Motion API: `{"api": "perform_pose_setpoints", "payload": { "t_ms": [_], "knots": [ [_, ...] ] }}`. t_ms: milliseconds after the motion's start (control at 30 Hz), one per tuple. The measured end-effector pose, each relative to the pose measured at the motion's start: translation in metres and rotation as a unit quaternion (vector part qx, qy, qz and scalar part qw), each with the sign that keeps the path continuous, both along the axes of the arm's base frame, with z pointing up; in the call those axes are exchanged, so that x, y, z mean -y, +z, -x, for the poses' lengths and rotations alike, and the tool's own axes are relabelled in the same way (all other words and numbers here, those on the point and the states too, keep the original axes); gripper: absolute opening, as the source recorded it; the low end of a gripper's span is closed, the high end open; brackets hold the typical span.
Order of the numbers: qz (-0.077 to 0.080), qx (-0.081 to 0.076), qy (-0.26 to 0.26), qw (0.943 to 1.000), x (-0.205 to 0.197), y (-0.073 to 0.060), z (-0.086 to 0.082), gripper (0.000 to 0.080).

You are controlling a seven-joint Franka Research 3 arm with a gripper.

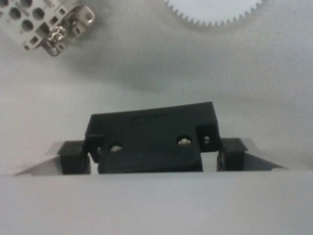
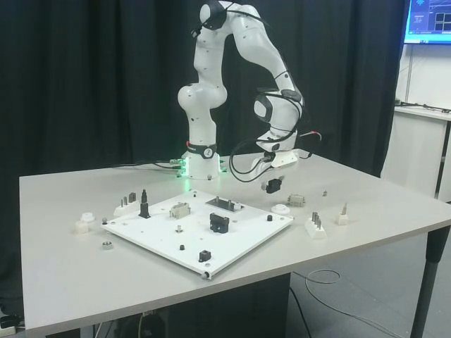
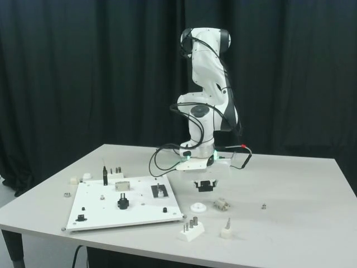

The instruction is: Insert D-SUB.

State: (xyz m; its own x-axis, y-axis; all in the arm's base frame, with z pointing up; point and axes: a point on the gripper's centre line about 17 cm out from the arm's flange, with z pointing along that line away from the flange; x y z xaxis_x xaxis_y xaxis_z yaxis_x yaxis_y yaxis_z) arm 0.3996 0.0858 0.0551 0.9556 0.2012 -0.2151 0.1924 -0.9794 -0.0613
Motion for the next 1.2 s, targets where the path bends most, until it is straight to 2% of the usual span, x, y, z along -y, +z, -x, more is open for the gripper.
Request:
{"api": "perform_pose_setpoints", "payload": {
  "t_ms": [200,367,700,967,1200],
  "knots": [
    [0.004,0.006,-0.02,0.9998,0.001,0.004,-0.007,0.057],
    [0.009,0.018,-0.036,0.9992,0.003,0.012,-0.019,0.057],
    [0.021,0.053,-0.069,0.996,0.025,0.037,-0.055,0.057],
    [0.033,0.081,-0.091,0.992,0.066,0.058,-0.084,0.057],
    [0.045,0.108,-0.117,0.9863,0.108,0.079,-0.111,0.057]
  ]
}}
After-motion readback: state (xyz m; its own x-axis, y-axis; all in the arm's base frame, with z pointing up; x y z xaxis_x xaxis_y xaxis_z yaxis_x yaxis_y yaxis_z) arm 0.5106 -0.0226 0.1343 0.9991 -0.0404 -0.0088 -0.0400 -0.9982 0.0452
